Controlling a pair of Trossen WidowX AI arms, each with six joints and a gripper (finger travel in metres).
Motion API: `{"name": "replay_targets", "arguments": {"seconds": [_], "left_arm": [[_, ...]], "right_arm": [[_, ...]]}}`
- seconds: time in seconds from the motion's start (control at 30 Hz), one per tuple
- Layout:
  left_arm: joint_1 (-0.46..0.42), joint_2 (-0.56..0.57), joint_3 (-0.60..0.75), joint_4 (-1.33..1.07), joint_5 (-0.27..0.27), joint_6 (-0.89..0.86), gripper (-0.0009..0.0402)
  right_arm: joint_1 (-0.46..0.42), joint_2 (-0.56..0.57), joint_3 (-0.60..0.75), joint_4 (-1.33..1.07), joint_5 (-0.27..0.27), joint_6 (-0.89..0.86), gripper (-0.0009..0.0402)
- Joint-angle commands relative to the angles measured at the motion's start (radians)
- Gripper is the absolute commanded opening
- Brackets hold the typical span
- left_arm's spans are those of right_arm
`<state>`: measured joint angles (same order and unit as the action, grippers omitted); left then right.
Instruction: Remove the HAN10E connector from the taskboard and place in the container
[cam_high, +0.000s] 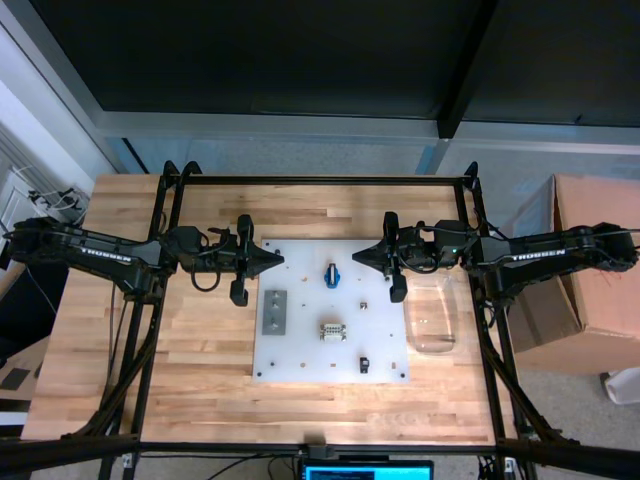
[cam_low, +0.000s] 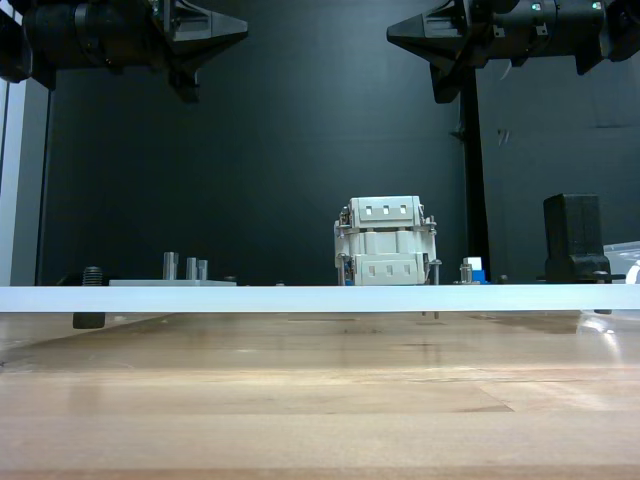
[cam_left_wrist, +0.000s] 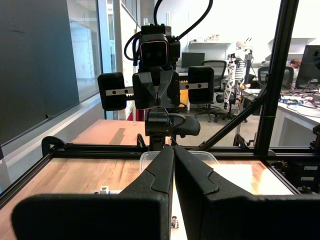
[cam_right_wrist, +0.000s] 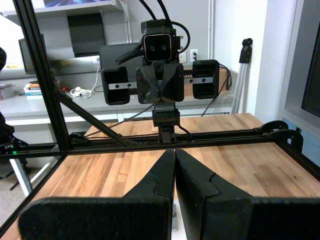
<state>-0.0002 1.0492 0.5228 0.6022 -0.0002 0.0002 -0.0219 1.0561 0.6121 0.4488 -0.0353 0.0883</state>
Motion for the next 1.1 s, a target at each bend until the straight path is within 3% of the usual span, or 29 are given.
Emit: {"name": "replay_targets", "arguments": {"seconds": [0.03,0.53,0.8,0.97,1.1], "left_arm": [[0.000,0.000,0.000,0.000,0.000,0.000,0.0000],[0.000,0.000,0.000,0.000,0.000,0.000,0.0000],[0.000,0.000,0.000,0.000,0.000,0.000,0.0000],[0.000,0.000,0.000,0.000,0.000,0.000,0.0000],[0.000,0.000,0.000,0.000,0.000,0.000,0.0000]], "right_arm": [[0.000,0.000,0.000,-0.003,-0.001,0.000,0.0000],[0.001,0.000,0.016,-0.018,0.000,0.016,0.0000],[0.007,0.000,0.204,-0.412,0.003,0.018,0.0000],[0.041,0.000,0.298,-0.610,0.050,0.031,0.0000],[0.056,0.005,0.354,-0.724,0.055,0.044,0.0000]]}}
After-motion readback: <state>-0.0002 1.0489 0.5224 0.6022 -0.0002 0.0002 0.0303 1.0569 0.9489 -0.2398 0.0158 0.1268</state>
